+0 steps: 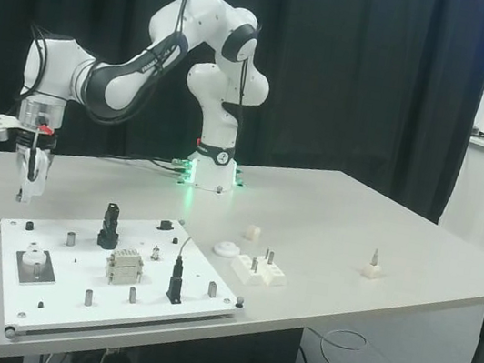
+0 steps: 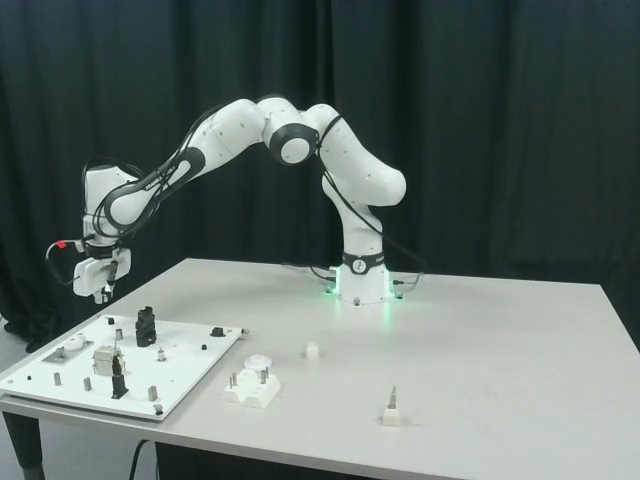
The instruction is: Place bolt 4.
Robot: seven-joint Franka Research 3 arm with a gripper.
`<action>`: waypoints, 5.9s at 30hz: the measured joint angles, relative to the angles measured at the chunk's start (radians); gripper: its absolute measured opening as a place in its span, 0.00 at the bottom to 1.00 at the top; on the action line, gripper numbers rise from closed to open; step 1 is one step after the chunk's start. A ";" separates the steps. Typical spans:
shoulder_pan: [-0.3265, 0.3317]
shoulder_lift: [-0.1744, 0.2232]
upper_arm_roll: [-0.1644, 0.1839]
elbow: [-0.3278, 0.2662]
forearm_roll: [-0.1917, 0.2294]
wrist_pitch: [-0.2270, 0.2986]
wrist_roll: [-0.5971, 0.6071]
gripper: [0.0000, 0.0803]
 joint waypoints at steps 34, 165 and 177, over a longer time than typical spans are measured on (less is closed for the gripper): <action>0.013 -0.065 -0.003 0.022 0.000 -0.056 -0.209 0.28; 0.981 -0.316 0.343 -0.628 -0.219 0.317 -1.187 0.28; 0.978 -0.327 0.345 -0.628 -0.224 0.310 -1.178 0.58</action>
